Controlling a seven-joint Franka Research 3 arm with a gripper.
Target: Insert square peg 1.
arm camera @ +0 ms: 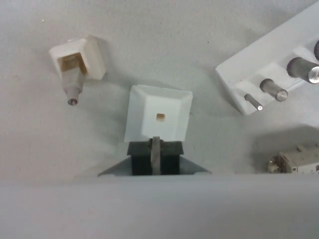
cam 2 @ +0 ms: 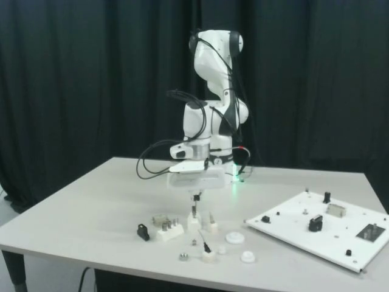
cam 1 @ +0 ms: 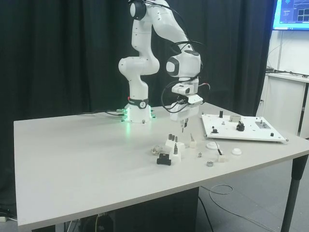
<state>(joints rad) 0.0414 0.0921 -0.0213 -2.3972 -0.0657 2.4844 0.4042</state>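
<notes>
Clearly the insertion step was under way: the tool (arm camera: 156,160) was clamped on a thin grey peg (arm camera: 156,152), held upright just above a white block (arm camera: 158,114) on the counter (arm camera: 164,30). The peg tip sat close to the block's one square hole (arm camera: 160,117), not yet in it. By my judgement, the next move called for fine centring over the hole, then a straight descent. Nearby I counted one second white block (arm camera: 79,59) and one rack (arm camera: 269,69) with three pins showing.
</notes>
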